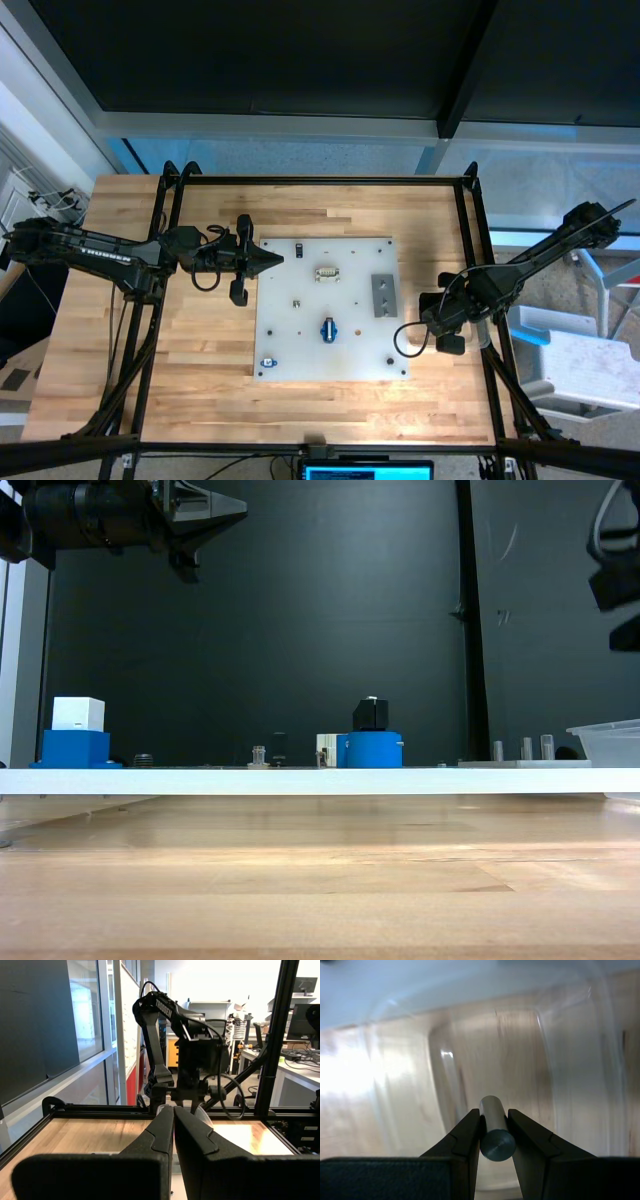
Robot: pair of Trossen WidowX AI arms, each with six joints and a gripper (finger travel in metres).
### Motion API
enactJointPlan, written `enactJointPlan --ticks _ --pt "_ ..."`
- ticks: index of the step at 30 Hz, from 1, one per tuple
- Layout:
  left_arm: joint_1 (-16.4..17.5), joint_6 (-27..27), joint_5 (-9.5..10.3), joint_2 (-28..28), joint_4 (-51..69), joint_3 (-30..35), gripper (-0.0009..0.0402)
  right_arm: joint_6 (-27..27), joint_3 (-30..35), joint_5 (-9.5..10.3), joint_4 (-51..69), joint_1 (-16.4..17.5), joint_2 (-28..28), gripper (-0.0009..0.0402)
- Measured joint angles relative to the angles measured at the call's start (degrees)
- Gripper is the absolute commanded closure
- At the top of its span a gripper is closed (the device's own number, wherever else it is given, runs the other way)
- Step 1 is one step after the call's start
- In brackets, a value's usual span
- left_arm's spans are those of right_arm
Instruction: Pick the 16mm cylinder and place it in the taskboard
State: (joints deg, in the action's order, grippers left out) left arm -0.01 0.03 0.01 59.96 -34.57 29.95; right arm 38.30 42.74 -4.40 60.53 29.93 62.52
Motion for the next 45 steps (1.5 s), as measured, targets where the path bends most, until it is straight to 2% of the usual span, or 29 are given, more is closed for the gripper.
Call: enactJointPlan --ticks 12,36,45 --pt "0.0 0.0 0.0 0.0 0.0 -0.02 0.0393 -0.48 8.17 -0.07 3.96 -0.46 3.76 0.0377" --pt "0.0 0.0 0.0 0.0 0.0 -0.02 0.0393 -2.91 11.08 -0.07 3.43 -2.05 7.41 0.0377" --pt "0.0 0.0 0.0 0.0 0.02 0.0 0.0393 -7.8 13.46 -0.07 2.25 -4.72 10.43 0.0377"
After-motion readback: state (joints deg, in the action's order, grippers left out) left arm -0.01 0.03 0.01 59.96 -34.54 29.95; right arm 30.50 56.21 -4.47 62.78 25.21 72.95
